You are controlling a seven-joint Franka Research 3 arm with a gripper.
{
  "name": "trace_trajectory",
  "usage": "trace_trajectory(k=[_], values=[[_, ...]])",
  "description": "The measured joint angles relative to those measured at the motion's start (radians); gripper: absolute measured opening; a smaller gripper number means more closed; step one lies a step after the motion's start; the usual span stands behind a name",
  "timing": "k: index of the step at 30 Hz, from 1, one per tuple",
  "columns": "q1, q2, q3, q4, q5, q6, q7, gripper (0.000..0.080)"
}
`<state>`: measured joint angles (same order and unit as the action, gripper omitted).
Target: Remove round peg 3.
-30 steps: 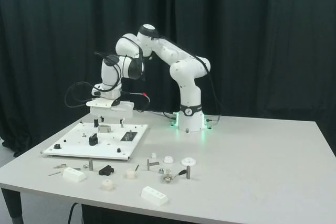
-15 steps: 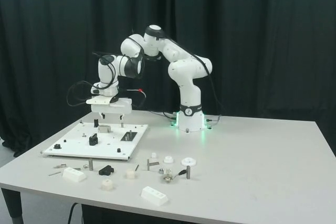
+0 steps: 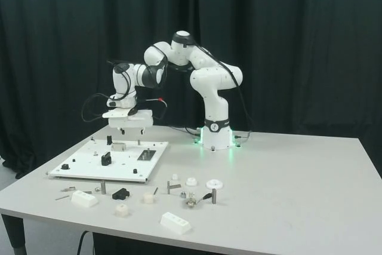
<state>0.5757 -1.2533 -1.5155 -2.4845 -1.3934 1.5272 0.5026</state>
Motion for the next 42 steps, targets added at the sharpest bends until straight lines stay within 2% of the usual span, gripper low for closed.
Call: trace_trajectory(k=[13, 42], values=[[-0.093, -0.003, -0.015, -0.035, 0.013, 0.063, -0.071, 0.08], [-0.209, -0.003, -0.088, -0.065, 0.026, 0.181, -0.15, 0.08]])
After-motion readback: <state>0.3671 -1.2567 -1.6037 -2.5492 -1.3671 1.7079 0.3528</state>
